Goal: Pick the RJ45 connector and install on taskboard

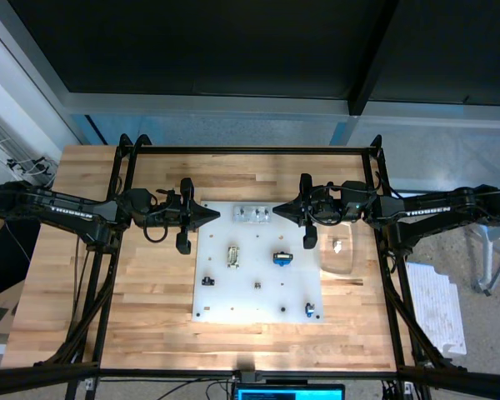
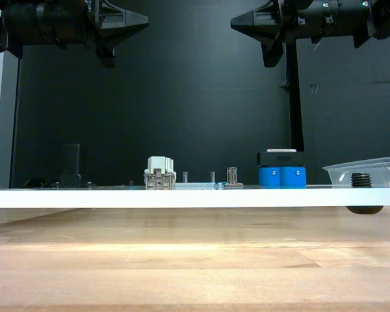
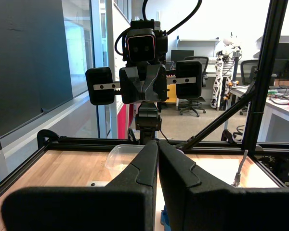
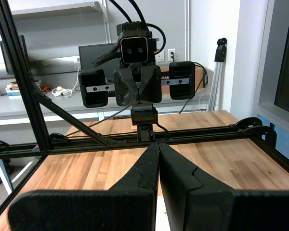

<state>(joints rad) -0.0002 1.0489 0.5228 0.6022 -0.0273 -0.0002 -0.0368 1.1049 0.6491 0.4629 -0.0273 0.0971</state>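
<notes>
Wood table (image 1: pixel 150 317) inside a black frame (image 1: pixel 250 151) is carrying a white board (image 1: pixel 233 296); left gripper (image 1: pixel 215 215) and right gripper (image 1: pixel 277 210) are hovering above its far edge, both clenched empty.

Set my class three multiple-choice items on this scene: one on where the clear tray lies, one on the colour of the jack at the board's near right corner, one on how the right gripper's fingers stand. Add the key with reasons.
1. Where is the clear tray?
A. Beside the right edge of the white board
B. Beside the board's left edge
C. In the middle of the board

2. What colour is the body of the jack?
A. Red
B. Blue
C. Yellow

3. How do the fingers of the right gripper stand?
A. Wide open
B. Shut on a cable
C. Shut with nothing between them

Key:
1 A: the high view shows the tray just right of the board.
2 B: blue shows at that corner.
3 C: the right wrist view shows the fingers pressed together and bare. This gripper is held high over the board's far edge, facing the left gripper, which is likewise shut.
</notes>
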